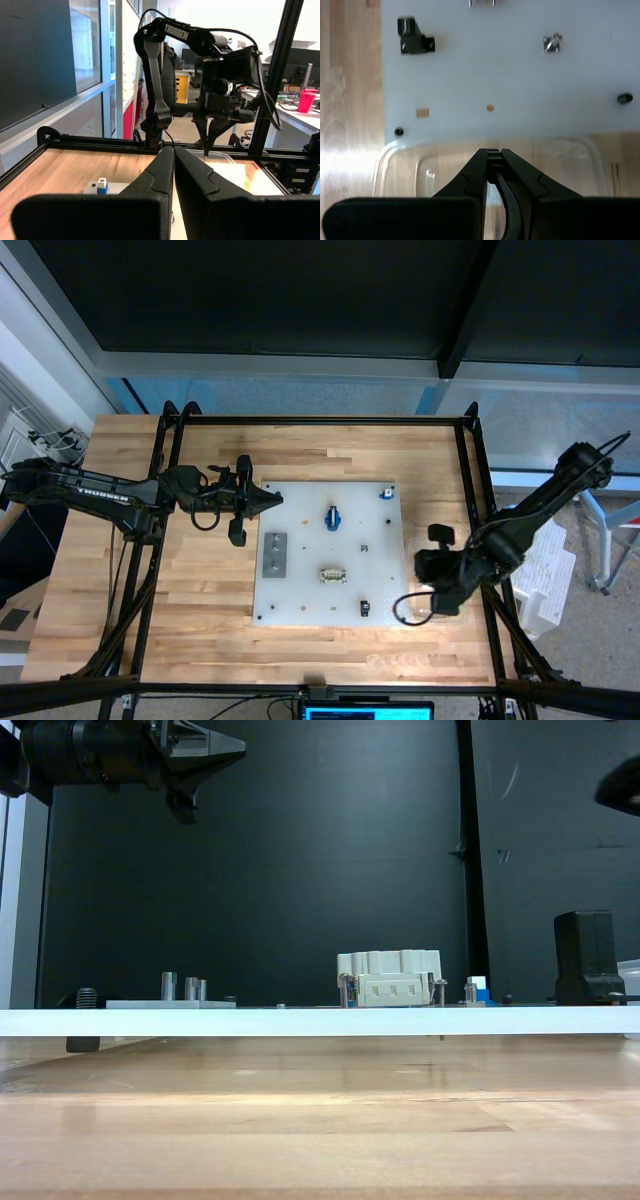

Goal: Pick the USB connector and install on taskboard

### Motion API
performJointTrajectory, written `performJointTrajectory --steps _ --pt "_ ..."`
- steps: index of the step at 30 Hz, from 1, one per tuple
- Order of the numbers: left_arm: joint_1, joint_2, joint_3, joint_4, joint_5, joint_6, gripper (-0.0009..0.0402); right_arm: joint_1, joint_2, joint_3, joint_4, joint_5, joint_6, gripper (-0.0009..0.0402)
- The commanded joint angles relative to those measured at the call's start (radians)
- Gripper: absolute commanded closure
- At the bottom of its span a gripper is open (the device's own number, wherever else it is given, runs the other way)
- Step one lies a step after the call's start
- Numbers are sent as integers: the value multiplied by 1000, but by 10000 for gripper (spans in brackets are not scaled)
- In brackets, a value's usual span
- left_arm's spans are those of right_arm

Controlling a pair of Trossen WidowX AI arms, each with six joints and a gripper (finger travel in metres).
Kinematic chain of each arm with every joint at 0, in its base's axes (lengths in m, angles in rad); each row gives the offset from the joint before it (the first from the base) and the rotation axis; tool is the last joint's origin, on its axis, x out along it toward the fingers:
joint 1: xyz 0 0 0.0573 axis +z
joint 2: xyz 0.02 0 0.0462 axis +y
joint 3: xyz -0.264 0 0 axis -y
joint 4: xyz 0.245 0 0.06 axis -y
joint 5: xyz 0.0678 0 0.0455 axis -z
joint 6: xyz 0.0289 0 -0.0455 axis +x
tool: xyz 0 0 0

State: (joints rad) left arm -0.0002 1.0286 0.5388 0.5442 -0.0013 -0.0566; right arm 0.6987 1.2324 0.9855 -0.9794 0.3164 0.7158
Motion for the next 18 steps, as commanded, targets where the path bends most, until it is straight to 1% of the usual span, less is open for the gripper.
performJointTrajectory --steps 1,6,9,12,18 --pt "0 0 0 0 0 0 393 -24 78 59 2 -3 -26 393" --pt "0 0 0 0 0 0 393 -30 187 155 6 -6 -29 393" --pt "0 0 0 0 0 0 393 -35 241 204 5 -31 -27 393" --pt "0 0 0 0 0 0 393 -41 291 251 5 -32 -28 393" --pt "0 0 0 0 0 0 393 -57 381 343 5 -33 -63 393"
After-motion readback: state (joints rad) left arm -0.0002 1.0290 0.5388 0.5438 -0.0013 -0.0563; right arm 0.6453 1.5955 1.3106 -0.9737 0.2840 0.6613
